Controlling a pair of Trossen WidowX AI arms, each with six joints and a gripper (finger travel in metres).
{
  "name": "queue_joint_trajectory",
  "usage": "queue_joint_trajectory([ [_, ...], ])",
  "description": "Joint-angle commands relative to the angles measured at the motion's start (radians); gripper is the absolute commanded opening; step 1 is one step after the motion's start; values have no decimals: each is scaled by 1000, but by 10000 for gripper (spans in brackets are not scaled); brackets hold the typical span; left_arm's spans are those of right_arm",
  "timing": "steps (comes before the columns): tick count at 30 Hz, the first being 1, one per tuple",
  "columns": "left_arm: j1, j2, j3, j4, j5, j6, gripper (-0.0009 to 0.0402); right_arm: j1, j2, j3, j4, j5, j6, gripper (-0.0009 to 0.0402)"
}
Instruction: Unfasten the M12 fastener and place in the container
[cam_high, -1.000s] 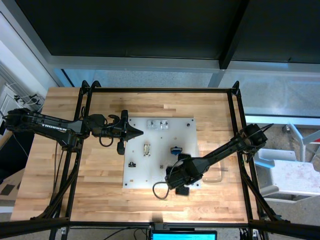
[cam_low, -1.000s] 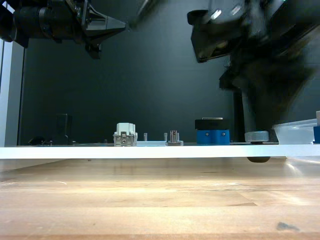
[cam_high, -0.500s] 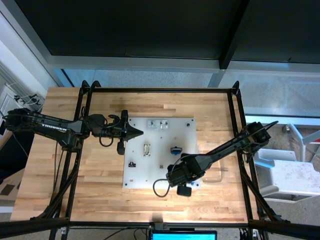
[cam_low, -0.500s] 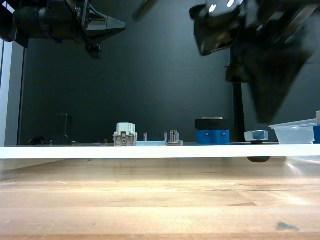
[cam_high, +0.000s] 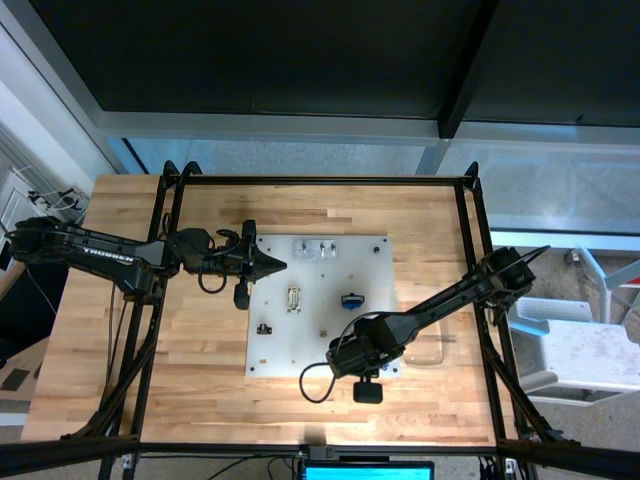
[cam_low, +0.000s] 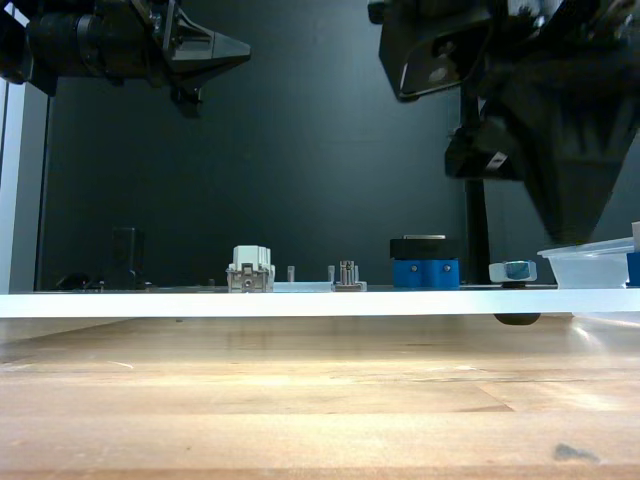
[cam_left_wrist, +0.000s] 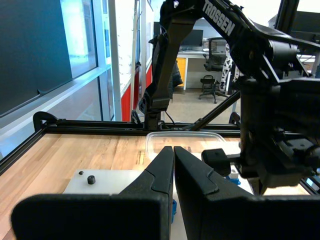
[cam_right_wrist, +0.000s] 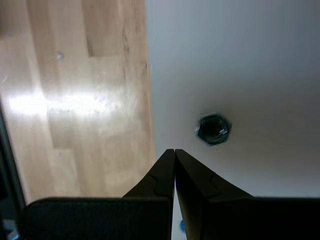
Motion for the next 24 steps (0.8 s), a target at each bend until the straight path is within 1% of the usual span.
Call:
queue_joint_trajectory([
  [1,0,0,0,-1,0,0,0,-2,17,-4,9,4,-6,0],
  [7,0,0,0,0,0,0,0,-10,19,-12,18,8,-8,0],
  [10,0,0,0,-1,0,0,0,-11,19,-12,16,34,-7,0],
  [13,0,0,0,0,0,0,0,-12,19,-12,14,35,-7,0],
  [14,0,0,0,0,0,0,0,-13,19,-12,10,43,-8,0],
  [15,0,0,0,0,0,0,0,-13,19,-12,-1,77,-7,0],
  [16,0,0,0,-1,0,0,0,-13,17,-10,-21,142,3,0],
  [17,0,0,0,-1,0,0,0,-13,15,-5,-48,218,29,0],
  [18,0,0,0,-1,0,0,0,-12,12,-1,-69,282,55,0],
  [19,0,0,0,-1,0,0,0,-13,9,0,-74,306,61,0],
  [20,0,0,0,0,0,0,0,-12,3,0,-73,311,60,0],
  [24,0,0,0,-1,0,0,0,-12,-10,0,-77,307,57,0],
])
